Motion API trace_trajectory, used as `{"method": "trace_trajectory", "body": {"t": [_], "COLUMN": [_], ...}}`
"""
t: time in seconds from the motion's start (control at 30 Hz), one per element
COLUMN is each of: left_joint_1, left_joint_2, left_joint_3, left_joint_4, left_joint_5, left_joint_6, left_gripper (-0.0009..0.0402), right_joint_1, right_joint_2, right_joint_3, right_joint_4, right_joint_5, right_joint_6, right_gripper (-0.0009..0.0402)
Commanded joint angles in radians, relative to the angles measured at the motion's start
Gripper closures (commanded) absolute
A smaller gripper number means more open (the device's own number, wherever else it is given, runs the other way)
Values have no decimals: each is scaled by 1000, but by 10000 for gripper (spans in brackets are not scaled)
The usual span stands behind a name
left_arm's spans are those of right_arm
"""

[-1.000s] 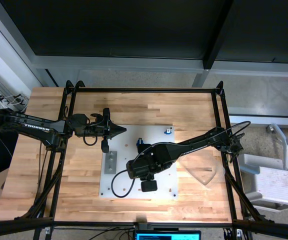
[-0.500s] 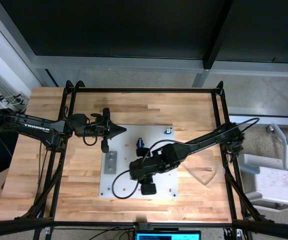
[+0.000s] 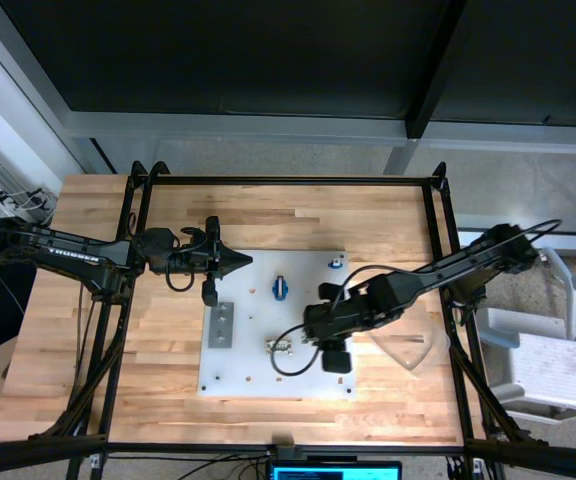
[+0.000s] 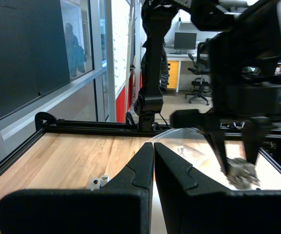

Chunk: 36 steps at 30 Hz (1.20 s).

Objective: Remove the HAN10-E connector and place it in the container

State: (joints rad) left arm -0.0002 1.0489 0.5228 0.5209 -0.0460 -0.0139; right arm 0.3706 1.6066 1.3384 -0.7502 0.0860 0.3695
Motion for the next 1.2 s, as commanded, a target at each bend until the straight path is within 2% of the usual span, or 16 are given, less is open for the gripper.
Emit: {"method": "trace_trajectory", "body": {"t": [0.03, 0.3, 0.73, 1.13, 1.2], "left_joint_1": [0, 0, 0, 0, 0], "left_joint_2": [0, 0, 0, 0, 0], "left_joint_3": [0, 0, 0, 0, 0], "left_joint_4": [0, 0, 0, 0, 0], "left_joint_5": [0, 0, 0, 0, 0], "left_joint_6": [0, 0, 0, 0, 0], "left_gripper": [393, 393, 393, 393, 393], "right_joint_1": [3, 12, 55, 93, 97], "right_joint_2": [-53, -182, -393, -491, -494], "right_joint_3": [-74, -229, -443, -555, -579], "right_joint_4": [-2, -17, -70, -137, -136], "right_joint_5": [0, -3, -10, -13, -37], "right_joint_6": [16, 49, 161, 252, 257], "right_gripper": [341, 341, 341, 341, 341]}}
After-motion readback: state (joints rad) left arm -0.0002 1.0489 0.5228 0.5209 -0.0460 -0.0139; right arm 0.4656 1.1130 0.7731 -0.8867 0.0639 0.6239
